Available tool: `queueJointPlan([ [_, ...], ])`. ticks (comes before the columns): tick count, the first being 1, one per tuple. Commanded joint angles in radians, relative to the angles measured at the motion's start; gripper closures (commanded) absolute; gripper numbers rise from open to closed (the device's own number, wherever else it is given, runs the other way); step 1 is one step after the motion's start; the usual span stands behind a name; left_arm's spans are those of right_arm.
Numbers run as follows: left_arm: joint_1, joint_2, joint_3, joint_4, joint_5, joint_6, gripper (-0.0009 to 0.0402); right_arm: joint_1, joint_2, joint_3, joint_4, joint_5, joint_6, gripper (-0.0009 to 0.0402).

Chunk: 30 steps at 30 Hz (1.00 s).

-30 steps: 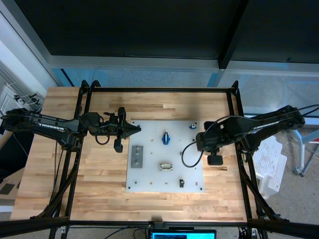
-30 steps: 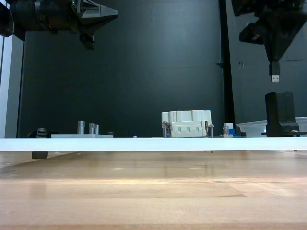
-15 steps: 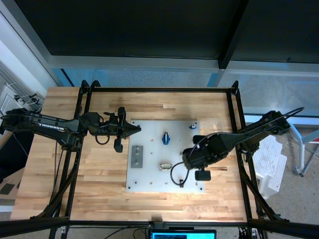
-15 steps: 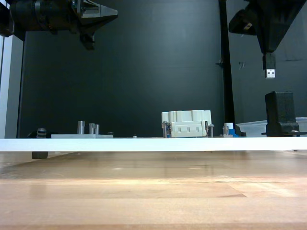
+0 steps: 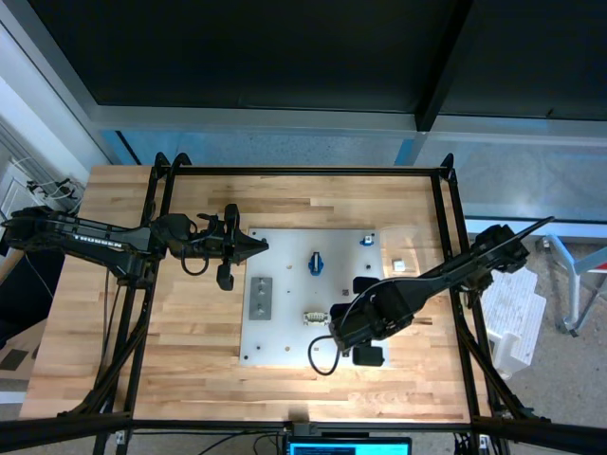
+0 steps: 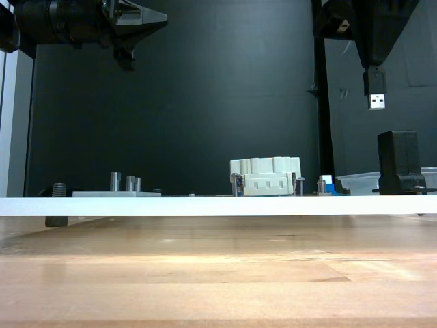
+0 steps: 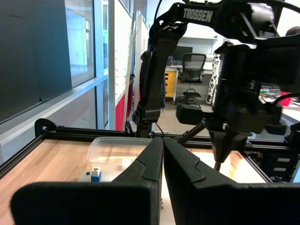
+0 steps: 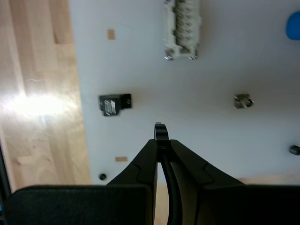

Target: Pick the USB connector and install on taskboard

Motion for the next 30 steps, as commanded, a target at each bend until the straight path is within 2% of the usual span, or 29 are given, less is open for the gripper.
queueJointPlan([
  [1, 0.000, 0.000, 0.000, 0.000, 0.000, 0.000, 0.0393, 0.016, 0.034, 0.034, -0.008, 0.000, 0.014, 0.0393],
  [11, 0.000, 0.000, 0.000, 0.000, 0.000, 0.000, 0.0393, 0.043, 0.112, 0.101, -0.004, 0.000, 0.035, 0.0393],
  [30, 0.000, 0.000, 0.000, 0.000, 0.000, 0.000, 0.0393, 0.061, 0.143, 0.102, 0.021, 0.000, 0.032, 0.0393],
])
